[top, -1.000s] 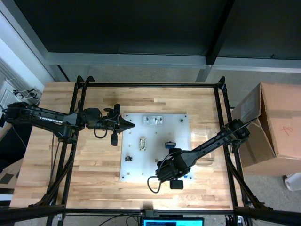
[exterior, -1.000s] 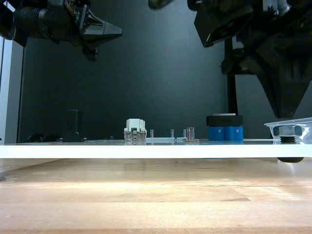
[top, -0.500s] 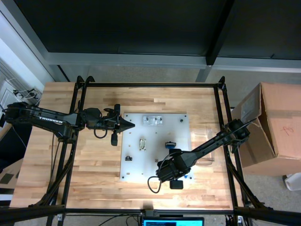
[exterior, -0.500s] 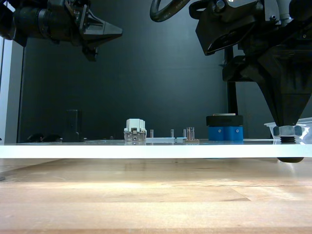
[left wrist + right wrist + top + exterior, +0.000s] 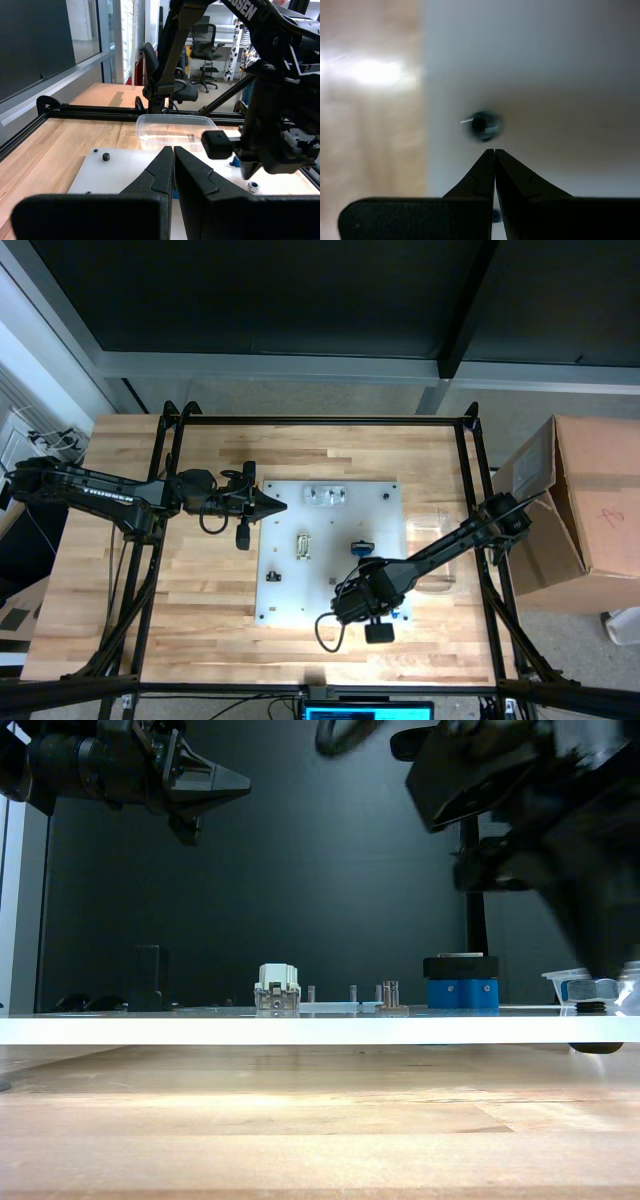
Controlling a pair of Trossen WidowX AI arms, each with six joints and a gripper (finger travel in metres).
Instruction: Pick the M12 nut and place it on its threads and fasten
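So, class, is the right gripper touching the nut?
Apart. In the right wrist view bare white board shows between the shut right gripper and the nut on its stud. The left gripper hovers shut above the board's far left edge.

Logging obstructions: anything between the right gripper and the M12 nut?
Nothing visible: M12 nut sits on its stud, right gripper shut empty just beside it. Left gripper, shut, hovers at the board's left edge.

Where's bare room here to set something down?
Bare wood shows on the table nearer than the board, and beyond its far edge. Crowded: the board's near right, where the shut right gripper hangs close over the M12 nut on its stud. The shut left gripper hovers high over the board's left edge.
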